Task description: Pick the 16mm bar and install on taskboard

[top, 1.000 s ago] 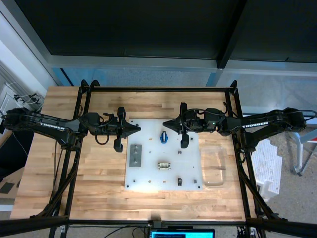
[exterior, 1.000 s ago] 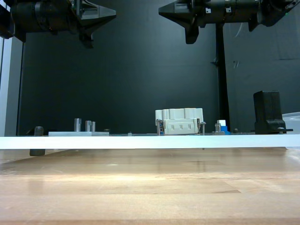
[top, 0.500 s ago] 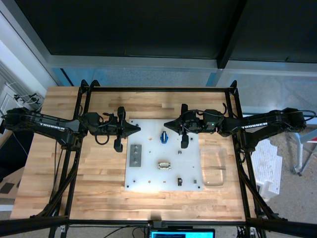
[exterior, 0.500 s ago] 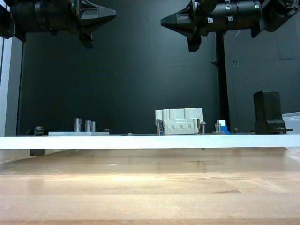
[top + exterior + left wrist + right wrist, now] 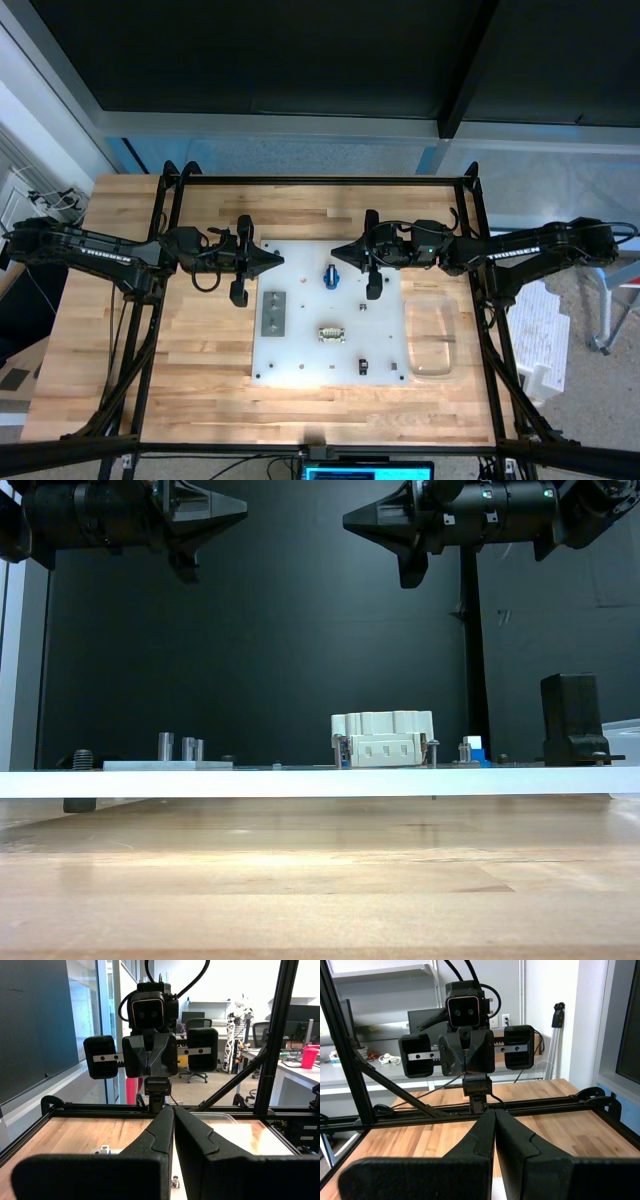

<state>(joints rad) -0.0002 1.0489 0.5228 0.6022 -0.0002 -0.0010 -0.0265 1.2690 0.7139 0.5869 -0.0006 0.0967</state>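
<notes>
Taskboard (image 5: 300, 362) below left hand (image 5: 278, 259), right hand (image 5: 335, 254) barely shifted

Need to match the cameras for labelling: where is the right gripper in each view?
High view: right gripper, shut, over the taskboard's far edge.
Low view: top, right of centre, high above the taskboard.
Left wrist view: facing the camera, beyond the left gripper's tip.
Right wrist view: its own tip, pointing away.
Shared landmark: the left gripper, shut, facing it across a gap in every view.
</notes>
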